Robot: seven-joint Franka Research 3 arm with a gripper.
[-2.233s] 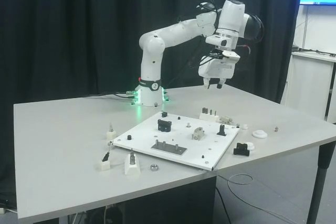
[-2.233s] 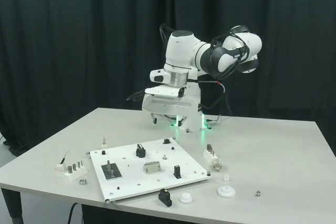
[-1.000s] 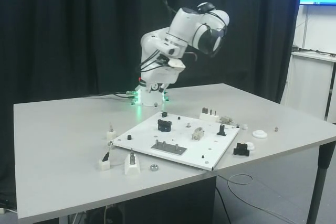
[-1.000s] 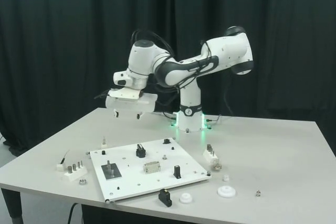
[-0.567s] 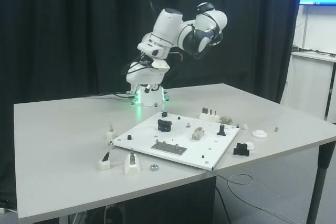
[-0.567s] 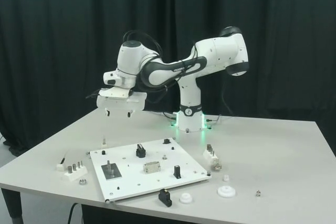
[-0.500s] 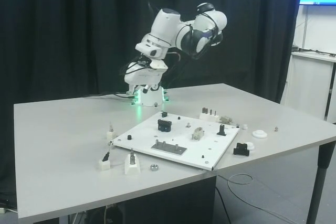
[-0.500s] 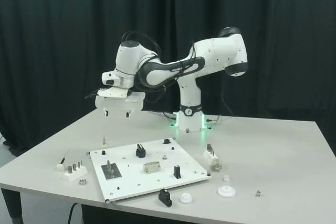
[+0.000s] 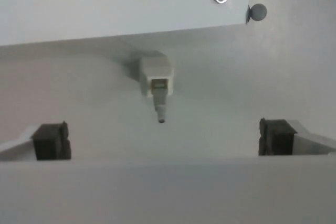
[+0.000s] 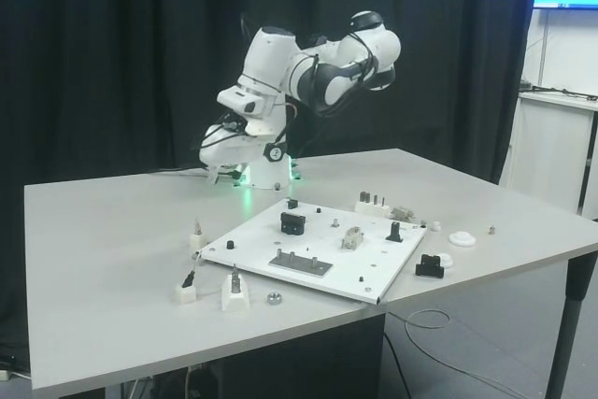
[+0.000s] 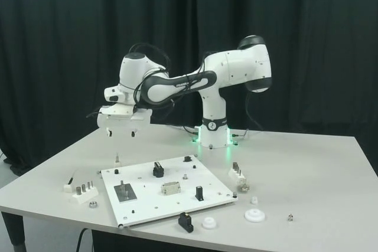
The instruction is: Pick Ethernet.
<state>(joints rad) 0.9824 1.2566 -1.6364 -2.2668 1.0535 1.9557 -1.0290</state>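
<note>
White arm reaches out over the grey desk as I watch from my remote station, its gripper hanging in the air with its fingers spread wide and nothing between them. From the wrist view I see the Ethernet plug standing upright in its small white holder directly below the gripper, just beside the edge of the white board. In the second room view that plug sits on the desk off the board's far left corner, beneath the raised gripper and well apart from it. Black and white small parts lie on the board and around it.
</note>
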